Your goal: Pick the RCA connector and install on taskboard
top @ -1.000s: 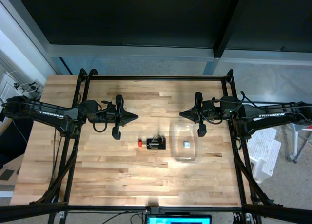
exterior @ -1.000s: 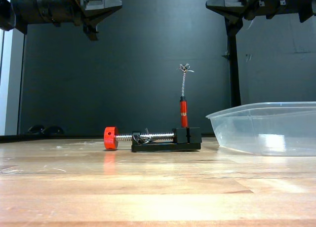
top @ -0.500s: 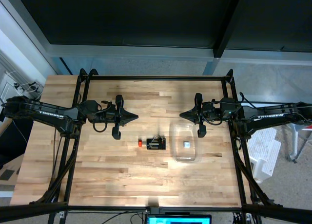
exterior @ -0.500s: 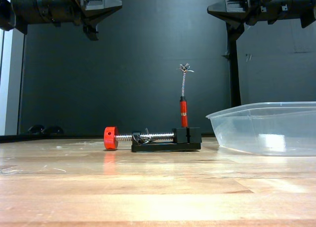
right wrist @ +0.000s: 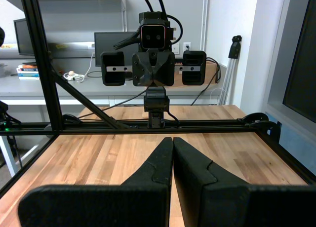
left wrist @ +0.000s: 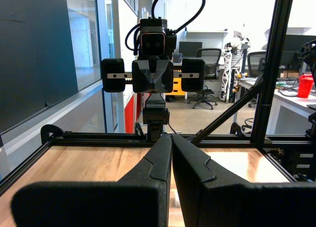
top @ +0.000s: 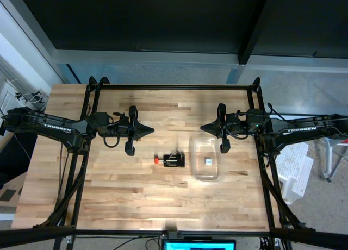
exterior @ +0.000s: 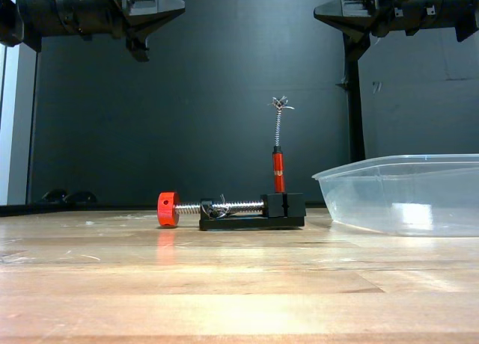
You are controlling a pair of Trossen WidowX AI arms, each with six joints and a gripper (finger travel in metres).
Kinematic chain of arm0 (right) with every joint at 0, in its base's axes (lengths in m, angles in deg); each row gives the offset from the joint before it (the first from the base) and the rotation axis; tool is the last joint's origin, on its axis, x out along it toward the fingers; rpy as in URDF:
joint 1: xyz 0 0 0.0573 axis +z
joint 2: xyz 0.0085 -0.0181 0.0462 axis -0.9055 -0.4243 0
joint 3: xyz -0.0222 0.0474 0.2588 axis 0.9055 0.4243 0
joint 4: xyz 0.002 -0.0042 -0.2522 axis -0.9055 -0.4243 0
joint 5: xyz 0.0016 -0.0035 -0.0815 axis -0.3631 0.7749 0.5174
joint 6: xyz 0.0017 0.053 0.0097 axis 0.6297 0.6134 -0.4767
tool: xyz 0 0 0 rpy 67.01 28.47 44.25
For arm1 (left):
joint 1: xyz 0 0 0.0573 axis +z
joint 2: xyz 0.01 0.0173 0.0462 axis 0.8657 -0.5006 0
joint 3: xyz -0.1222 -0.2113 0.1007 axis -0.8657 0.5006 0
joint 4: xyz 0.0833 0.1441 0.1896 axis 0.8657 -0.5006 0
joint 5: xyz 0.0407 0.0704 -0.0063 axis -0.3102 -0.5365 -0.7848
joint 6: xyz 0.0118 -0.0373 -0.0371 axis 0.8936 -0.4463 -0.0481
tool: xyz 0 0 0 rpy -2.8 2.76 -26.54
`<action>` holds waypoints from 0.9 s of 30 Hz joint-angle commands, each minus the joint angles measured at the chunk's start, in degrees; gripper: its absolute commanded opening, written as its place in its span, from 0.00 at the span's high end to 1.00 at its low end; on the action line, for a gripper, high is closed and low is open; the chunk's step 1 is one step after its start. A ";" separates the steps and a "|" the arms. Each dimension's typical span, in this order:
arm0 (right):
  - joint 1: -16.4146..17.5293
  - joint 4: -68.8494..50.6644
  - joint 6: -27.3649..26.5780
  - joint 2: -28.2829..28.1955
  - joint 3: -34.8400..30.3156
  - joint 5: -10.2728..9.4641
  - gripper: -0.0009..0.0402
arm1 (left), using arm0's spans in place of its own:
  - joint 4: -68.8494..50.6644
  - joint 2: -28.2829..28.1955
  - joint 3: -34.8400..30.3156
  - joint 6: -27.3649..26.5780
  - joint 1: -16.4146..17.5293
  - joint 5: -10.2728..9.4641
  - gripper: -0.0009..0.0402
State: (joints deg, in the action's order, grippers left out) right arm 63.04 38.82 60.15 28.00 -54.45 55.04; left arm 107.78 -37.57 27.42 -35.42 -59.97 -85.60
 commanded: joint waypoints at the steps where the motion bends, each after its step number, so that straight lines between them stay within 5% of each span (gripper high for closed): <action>1: -0.02 0.42 -0.11 -0.02 0.00 0.07 0.98 | 0.02 0.00 0.00 0.00 0.00 0.02 0.98; 27: 0.00 0.50 -1.57 -0.02 0.00 0.04 0.98 | 0.02 -0.02 0.00 0.02 0.02 0.02 0.98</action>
State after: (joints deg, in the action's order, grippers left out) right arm 63.02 39.37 58.58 28.00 -54.45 55.04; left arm 107.80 -37.57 27.42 -35.42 -59.97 -85.60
